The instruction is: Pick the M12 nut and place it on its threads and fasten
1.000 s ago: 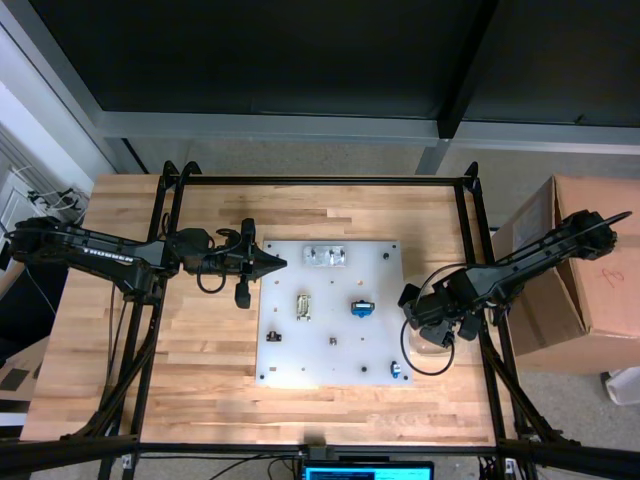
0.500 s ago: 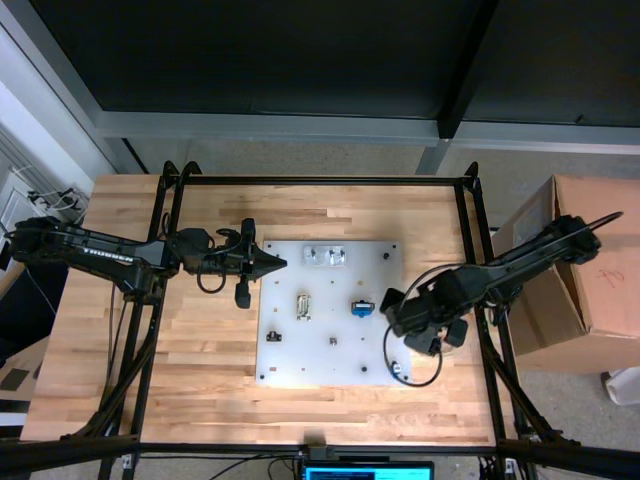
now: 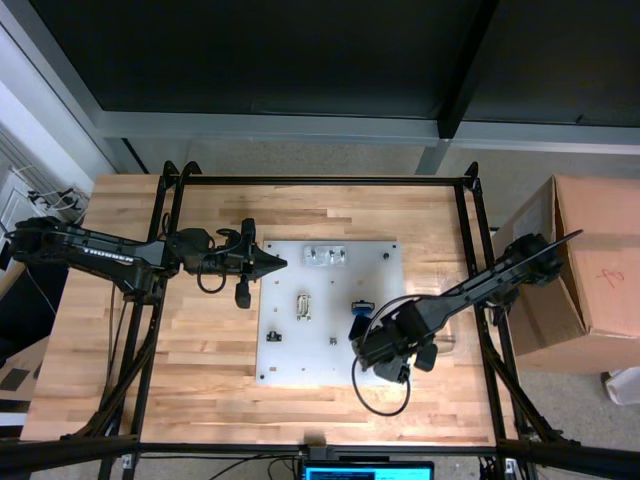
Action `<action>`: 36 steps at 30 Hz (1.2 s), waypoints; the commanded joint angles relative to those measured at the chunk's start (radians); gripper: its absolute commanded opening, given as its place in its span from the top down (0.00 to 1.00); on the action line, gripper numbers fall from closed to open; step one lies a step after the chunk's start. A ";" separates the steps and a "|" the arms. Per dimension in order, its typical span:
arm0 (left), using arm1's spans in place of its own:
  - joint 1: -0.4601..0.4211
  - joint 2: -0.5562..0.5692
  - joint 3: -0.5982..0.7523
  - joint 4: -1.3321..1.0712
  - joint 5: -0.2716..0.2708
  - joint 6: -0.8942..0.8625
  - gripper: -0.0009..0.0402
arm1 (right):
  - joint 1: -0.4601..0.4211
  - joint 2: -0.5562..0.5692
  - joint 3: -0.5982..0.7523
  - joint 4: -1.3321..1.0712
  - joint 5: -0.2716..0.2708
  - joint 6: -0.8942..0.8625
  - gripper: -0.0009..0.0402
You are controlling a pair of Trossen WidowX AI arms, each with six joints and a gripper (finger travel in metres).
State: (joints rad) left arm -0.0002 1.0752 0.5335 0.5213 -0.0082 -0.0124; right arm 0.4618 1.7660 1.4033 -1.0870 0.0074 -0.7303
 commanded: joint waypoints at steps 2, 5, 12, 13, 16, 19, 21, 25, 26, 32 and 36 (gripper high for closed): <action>0.000 0.000 0.000 0.000 0.000 0.000 0.98 | 0.008 0.054 0.017 0.032 0.001 0.001 0.96; 0.000 0.000 0.000 0.001 0.000 0.000 0.98 | 0.015 0.080 0.018 0.061 0.001 0.001 0.96; 0.000 0.000 0.000 0.000 0.000 0.000 0.98 | 0.038 0.130 0.020 0.100 0.001 0.021 0.96; 0.000 0.000 0.000 0.001 0.000 0.000 0.98 | 0.040 0.140 0.023 0.103 0.000 0.021 0.96; 0.000 0.000 0.000 0.000 0.000 0.000 0.98 | 0.045 0.159 0.030 0.111 0.000 0.042 0.96; 0.000 0.000 0.000 0.000 0.000 0.000 0.98 | 0.049 0.174 0.029 0.113 0.000 0.048 0.96; 0.000 0.000 0.000 0.000 0.000 0.000 0.98 | 0.054 0.182 0.029 0.115 0.000 0.056 0.96; 0.000 0.000 0.000 0.000 0.000 0.000 0.98 | 0.056 0.188 0.025 0.124 -0.001 0.097 0.96; 0.000 0.000 0.000 0.000 0.000 0.000 0.98 | 0.056 0.189 0.024 0.127 -0.001 0.101 0.96; 0.000 0.000 0.000 0.000 0.000 0.000 0.98 | 0.056 0.193 0.024 0.130 0.000 0.170 0.96; 0.000 0.000 0.000 0.000 0.000 0.000 0.98 | 0.055 0.193 0.024 0.130 -0.001 0.251 0.96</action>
State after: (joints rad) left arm -0.0002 1.0752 0.5335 0.5209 -0.0082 -0.0124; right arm 0.5175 1.9598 1.4284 -0.9565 0.0071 -0.5049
